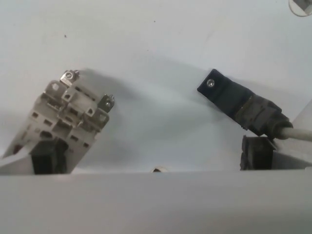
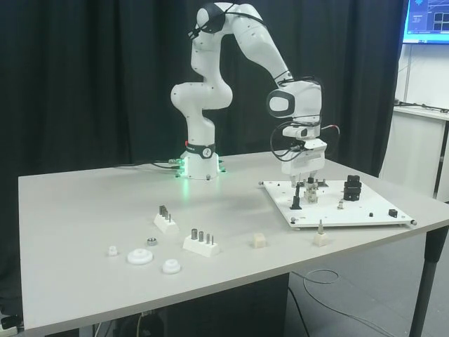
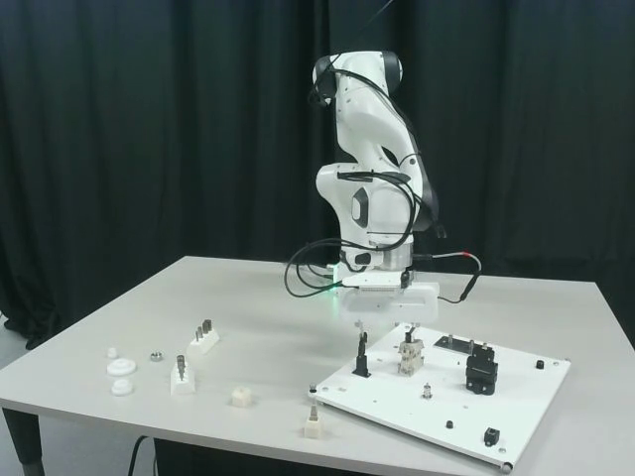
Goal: Insert waterproof.
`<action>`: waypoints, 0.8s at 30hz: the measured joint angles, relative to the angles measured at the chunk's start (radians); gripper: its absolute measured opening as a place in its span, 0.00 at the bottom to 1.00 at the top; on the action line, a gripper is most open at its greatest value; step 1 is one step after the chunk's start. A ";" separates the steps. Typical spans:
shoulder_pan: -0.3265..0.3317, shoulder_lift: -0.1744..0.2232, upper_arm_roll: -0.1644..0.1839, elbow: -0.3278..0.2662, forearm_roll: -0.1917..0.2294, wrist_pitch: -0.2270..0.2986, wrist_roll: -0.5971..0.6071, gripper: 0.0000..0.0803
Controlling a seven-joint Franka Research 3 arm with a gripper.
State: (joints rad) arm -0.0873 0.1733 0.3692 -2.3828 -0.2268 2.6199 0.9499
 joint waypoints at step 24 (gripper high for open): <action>0.000 0.002 0.002 0.000 0.000 0.004 -0.010 1.00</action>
State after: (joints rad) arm -0.0871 0.1753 0.3717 -2.3828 -0.2268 2.6238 0.9400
